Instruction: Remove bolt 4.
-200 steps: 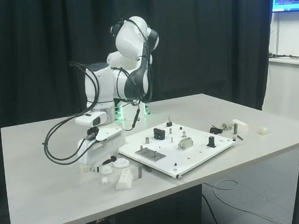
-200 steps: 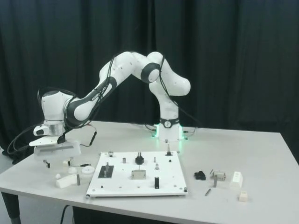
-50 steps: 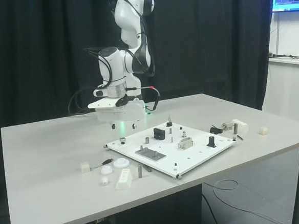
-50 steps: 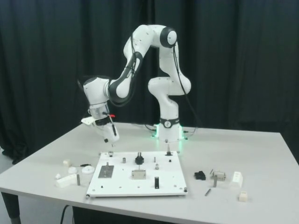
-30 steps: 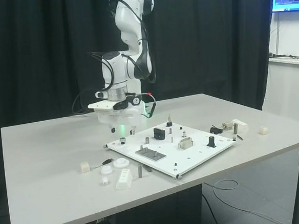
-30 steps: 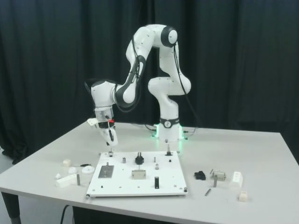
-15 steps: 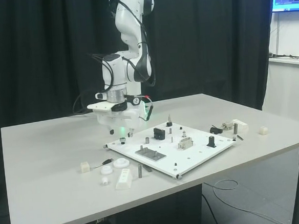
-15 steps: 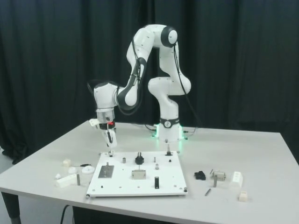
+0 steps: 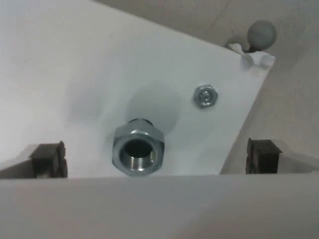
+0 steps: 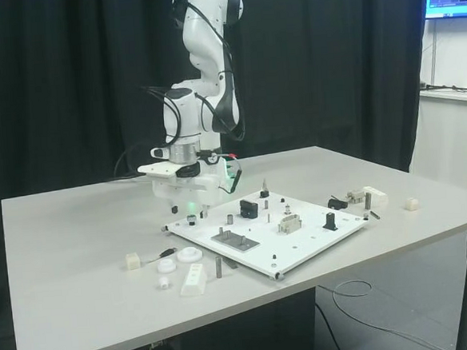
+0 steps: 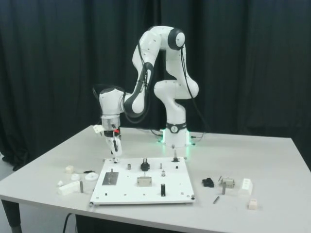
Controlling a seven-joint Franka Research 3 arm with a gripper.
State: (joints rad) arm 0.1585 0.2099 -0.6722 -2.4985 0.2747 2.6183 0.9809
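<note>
Grey counter [image 10: 77, 234] first, then the white board [image 10: 302, 242] on it, and my arm [image 11: 146, 58] bent down over the board's far corner. From the wrist I see my fingers [image 9: 49, 159] spread wide apart, one on each side, holding nothing. The bolt [image 9: 138, 147] stands upright on the board near that corner, roughly midway between them, its hollow threaded top facing me. A small nut [image 9: 205, 95] sits just beside it. My worry: one finger hangs out past the board's edge, so if I descend off line it could catch the rim. Closing too high on the hex head might also let the bolt slip or tilt.
</note>
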